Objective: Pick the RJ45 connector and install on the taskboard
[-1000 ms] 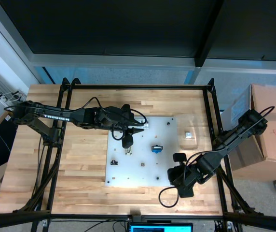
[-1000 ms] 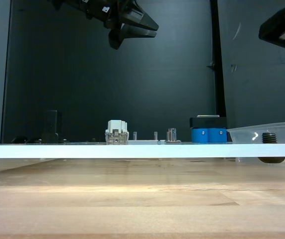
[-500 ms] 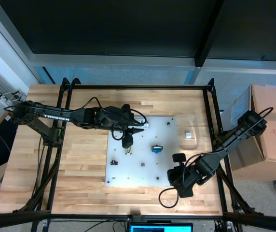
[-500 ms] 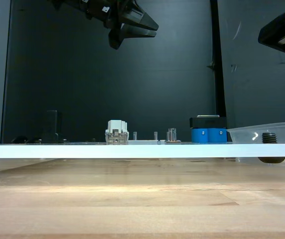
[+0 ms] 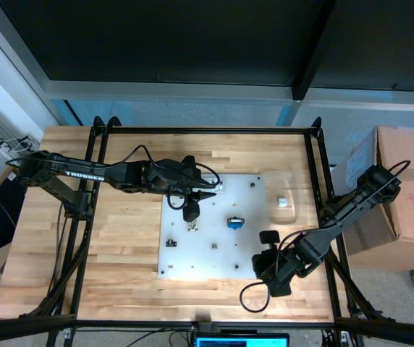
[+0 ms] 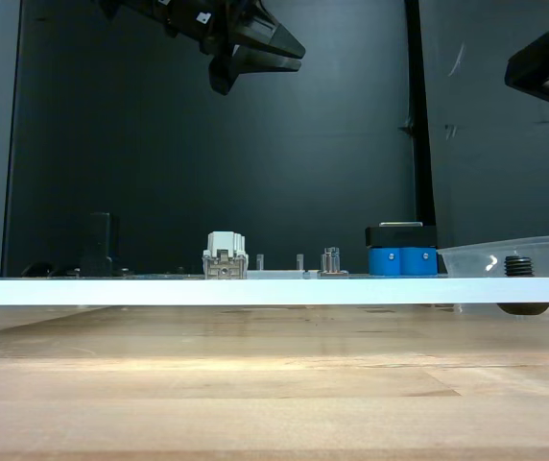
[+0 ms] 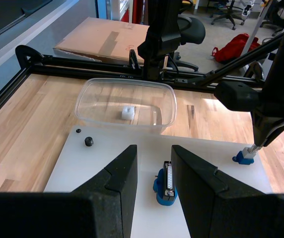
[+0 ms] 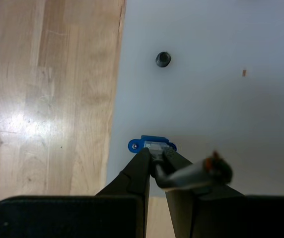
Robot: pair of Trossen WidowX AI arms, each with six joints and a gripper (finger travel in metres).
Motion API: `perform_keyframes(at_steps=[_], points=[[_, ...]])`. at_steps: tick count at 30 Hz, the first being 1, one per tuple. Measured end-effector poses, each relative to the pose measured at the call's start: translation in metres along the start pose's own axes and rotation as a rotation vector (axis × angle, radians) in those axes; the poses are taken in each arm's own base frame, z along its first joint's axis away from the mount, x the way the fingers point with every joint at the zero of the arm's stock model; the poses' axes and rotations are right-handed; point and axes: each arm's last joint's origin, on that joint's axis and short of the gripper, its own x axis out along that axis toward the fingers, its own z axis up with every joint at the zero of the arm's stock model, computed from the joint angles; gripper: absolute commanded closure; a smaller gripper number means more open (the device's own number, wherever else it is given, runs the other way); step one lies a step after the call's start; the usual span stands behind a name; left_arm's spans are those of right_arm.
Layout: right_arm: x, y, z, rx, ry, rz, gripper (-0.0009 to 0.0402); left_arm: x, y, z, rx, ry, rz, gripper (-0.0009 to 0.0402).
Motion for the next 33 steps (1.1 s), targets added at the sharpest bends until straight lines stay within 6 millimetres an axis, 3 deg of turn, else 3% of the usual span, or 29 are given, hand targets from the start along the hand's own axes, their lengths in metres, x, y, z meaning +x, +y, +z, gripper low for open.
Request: perform_keyframes(at_steps=[33], points=[[-0.0020,-0.0017,-0.0024,-0.002,-0.018,-0.023,0.0393,0.0000,0.0000,0.0000,0.000,0.000,0.000,0.0303]])
